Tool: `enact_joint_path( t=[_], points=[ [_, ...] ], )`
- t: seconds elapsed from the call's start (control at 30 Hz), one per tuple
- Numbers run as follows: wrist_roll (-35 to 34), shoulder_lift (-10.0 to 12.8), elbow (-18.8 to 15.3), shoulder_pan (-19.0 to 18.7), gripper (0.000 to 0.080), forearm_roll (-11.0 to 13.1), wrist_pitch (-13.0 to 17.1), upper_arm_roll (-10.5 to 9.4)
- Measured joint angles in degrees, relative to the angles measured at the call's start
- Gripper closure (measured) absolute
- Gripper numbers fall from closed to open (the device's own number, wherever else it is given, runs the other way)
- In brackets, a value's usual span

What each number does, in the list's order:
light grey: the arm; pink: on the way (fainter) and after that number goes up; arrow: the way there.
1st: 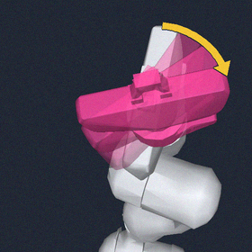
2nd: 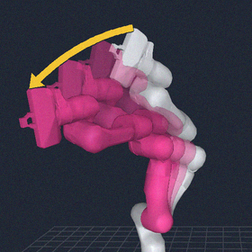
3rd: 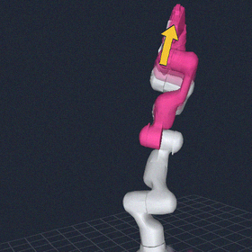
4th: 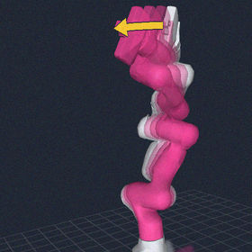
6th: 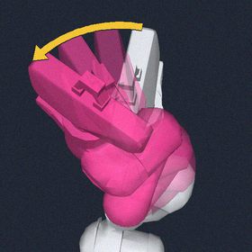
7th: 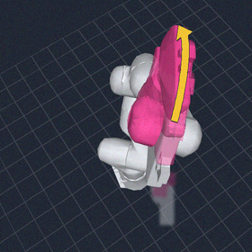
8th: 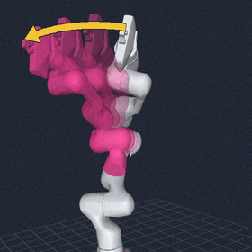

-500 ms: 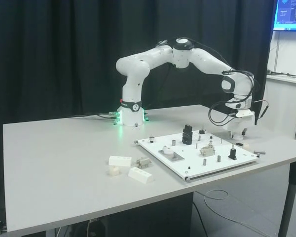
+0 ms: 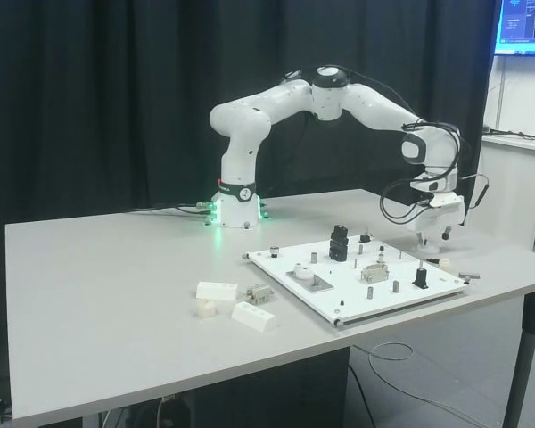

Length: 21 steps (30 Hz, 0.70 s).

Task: Remove round peg 1.

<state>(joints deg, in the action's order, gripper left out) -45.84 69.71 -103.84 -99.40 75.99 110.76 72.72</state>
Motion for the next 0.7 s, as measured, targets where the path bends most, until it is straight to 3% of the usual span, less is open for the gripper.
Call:
enact_joint_path(
  t=[0.47, 0.7],
  points=[
    [0.0, 0.0, 0.1, 0.1, 0.0003, -0.9, 0.0, 1.24],
    [0.0, 0.0, 0.1, 0.3, 0.0003, -2.8, 0.0, 1.85]
  ],
)
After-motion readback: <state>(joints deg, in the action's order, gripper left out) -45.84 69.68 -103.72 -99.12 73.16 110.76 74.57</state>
